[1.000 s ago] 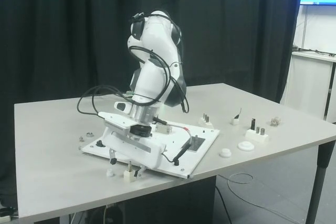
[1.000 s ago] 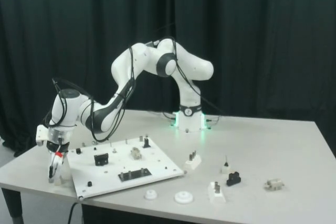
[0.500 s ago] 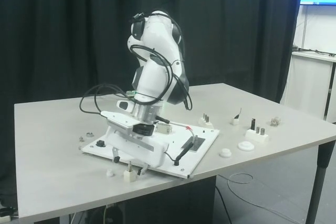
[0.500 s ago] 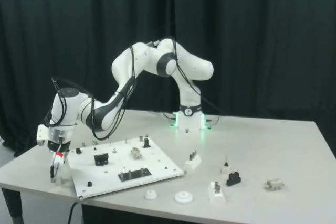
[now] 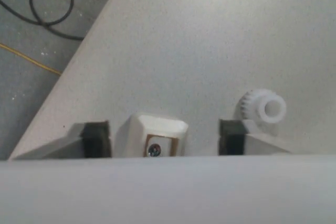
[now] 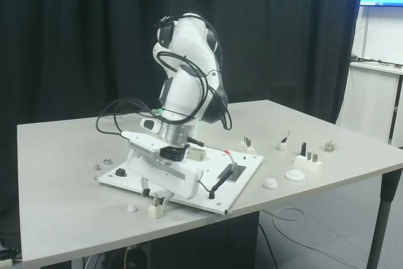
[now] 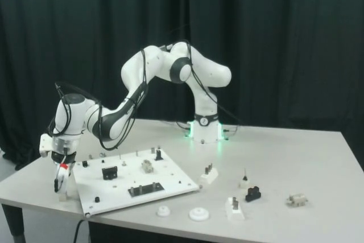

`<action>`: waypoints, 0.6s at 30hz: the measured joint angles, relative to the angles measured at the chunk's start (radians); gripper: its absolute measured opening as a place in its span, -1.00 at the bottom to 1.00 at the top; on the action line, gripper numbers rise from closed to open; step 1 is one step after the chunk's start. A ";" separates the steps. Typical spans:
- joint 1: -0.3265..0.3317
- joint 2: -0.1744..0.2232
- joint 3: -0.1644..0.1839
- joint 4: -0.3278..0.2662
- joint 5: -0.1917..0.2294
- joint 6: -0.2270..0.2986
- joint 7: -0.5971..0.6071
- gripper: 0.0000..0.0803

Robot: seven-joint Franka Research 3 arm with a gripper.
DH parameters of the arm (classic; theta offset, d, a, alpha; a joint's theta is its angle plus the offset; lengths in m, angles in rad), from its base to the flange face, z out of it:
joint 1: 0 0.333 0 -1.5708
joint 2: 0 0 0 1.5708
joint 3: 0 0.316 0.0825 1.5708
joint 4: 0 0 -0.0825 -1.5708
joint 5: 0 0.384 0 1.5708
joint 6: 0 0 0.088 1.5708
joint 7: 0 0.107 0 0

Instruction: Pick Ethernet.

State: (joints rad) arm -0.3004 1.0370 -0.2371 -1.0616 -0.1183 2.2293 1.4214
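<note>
The Ethernet plug sits upright in a small white holder (image 5: 157,136) near the table's front corner, beside the white board (image 6: 245,169). In the first room view the holder (image 6: 154,208) stands directly under the hand. My gripper (image 5: 164,138) is open and low over it, one black fingertip (image 5: 96,139) on each side, with a gap left between each pad and the holder. In the second room view the gripper (image 7: 60,184) hangs at the board's left end and the holder is mostly hidden behind it.
A small white toothed knob (image 5: 263,106) lies on the table close to one fingertip. The table edge (image 5: 63,77) runs close by, with a black cable (image 5: 50,1) on the floor beyond it. White discs (image 6: 294,174) and small fixtures (image 6: 308,162) lie past the board.
The hand has shifted over the white holder and dropped lower, so the fingers now straddle it. Nothing has been taken hold of.
</note>
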 joint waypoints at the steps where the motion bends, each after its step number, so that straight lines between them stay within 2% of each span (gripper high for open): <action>1: 0.000 0.000 0.000 0.001 0.000 -0.001 0.000 0.15; 9: 0.000 0.000 0.006 0.002 0.000 -0.005 0.000 0.15; 10: 0.000 0.000 0.006 0.002 0.000 -0.005 0.000 -0.67; 14: 0.001 0.000 0.007 0.002 0.000 -0.006 0.000 -0.67; 15: 0.001 0.000 0.007 0.002 0.000 -0.006 0.000 -0.83; 18: 0.001 0.000 0.007 0.002 0.000 -0.006 0.000 -0.83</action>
State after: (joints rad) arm -0.2991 1.0372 -0.2302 -1.0595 -0.1183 2.2234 1.4214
